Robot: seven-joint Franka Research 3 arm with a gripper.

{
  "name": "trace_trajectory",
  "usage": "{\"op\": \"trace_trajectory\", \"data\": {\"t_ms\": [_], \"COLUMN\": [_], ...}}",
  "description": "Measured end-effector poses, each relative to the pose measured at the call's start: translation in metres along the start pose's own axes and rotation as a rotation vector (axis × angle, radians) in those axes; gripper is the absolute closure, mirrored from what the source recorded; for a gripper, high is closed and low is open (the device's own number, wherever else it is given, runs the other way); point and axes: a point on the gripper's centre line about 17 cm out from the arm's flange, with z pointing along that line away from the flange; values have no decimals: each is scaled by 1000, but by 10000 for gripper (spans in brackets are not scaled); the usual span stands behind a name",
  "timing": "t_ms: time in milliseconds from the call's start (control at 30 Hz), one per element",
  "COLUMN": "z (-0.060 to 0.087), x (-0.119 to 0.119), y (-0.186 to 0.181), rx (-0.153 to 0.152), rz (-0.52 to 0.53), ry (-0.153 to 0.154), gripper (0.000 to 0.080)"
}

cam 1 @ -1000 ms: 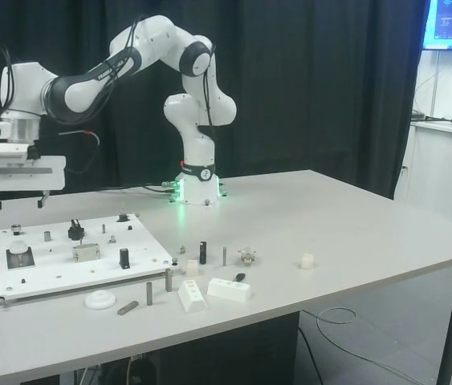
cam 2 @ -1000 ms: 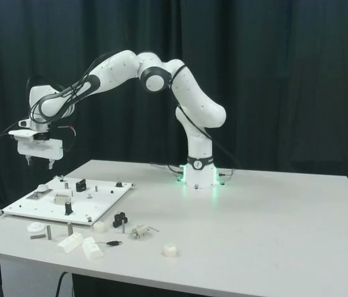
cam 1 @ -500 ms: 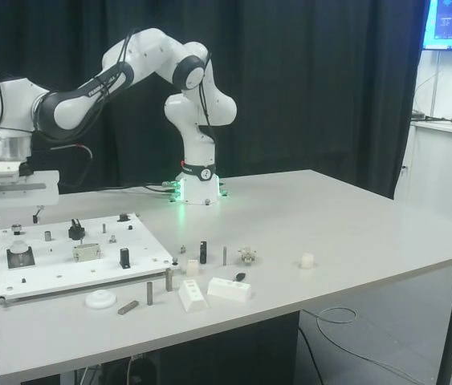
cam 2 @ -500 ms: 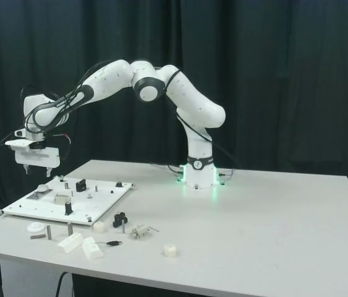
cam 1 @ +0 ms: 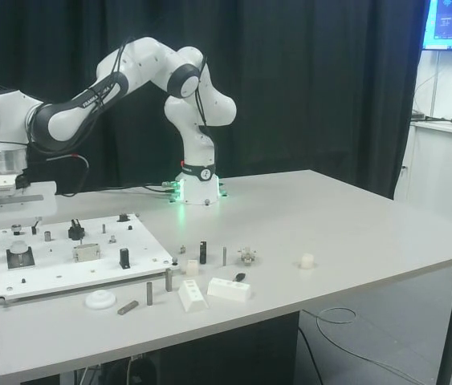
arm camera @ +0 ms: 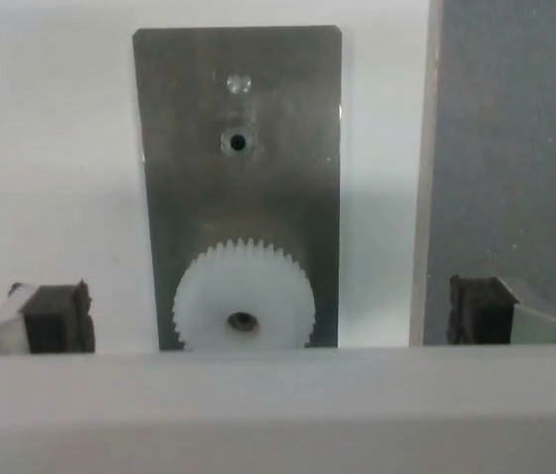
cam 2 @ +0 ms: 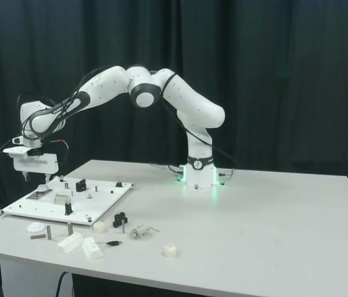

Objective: Remove medium gear.

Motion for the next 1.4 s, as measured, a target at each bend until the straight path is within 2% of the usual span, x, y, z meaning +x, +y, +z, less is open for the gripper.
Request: {"op": "trace_trajectory", "data": {"t_ms": [933,1400], "z": [31,34], "x": [-10,-14], "y": [-7,-7], "rx": [27,32], "rz": [-49,-48], "ry": [-34,-33], "gripper": [3,3]}}
